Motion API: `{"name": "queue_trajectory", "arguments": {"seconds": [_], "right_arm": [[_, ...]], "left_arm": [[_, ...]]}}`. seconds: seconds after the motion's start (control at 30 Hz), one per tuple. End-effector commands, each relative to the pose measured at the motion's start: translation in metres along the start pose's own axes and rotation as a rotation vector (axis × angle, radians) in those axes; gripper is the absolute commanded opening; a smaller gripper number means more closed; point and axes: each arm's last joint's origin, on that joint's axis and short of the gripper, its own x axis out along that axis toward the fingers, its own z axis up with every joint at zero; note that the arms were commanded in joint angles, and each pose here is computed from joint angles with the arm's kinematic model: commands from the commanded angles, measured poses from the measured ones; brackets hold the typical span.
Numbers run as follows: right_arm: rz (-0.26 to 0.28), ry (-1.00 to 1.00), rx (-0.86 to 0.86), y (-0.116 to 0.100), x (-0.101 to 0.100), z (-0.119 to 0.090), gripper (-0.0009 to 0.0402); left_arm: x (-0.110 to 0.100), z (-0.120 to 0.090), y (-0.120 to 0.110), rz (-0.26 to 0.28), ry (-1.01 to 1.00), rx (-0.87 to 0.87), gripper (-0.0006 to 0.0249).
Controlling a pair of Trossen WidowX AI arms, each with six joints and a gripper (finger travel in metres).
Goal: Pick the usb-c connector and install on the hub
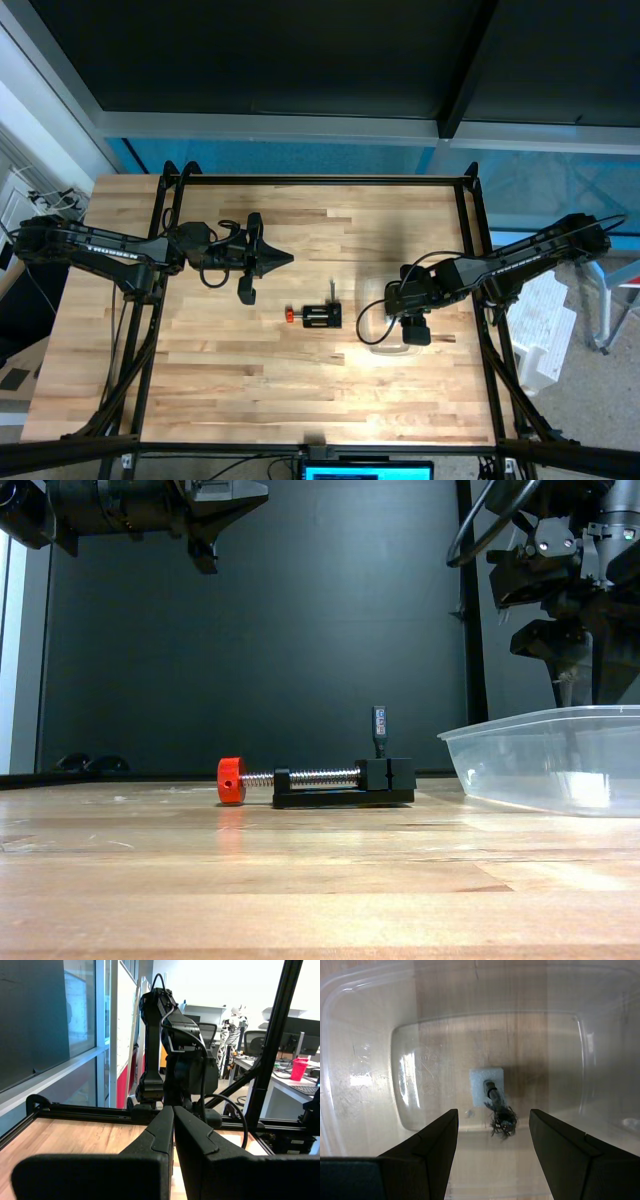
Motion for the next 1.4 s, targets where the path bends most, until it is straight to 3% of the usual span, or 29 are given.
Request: {"name": "queue_trajectory", "arguments": {"seconds": [0.03,0.43,1.03,1.4], "right_arm": [[0.002,-0.006,-0.002,0.0,0.002,-0.001,0.0197],[0.001,-0.002,-0.01,0.004,0.019,0.004,0.0197],[-0.022,-0.002,-0.015,0.004,0.02,0.002,0.0194],[-0.022,-0.003,-0.027,0.005,0.02,0.002,0.0121]], "left_arm": [[0.0,0.0,0.0,0.0,0.0,0.0,0.0],[0.0,0.0,0.0,0.0,0.0,0.0,0.0],[0.0,0.0,0.0,0.0,0.0,0.0,0.0],[0.0,0.0,0.0,0.0,0.0,0.0,0.0]]}}
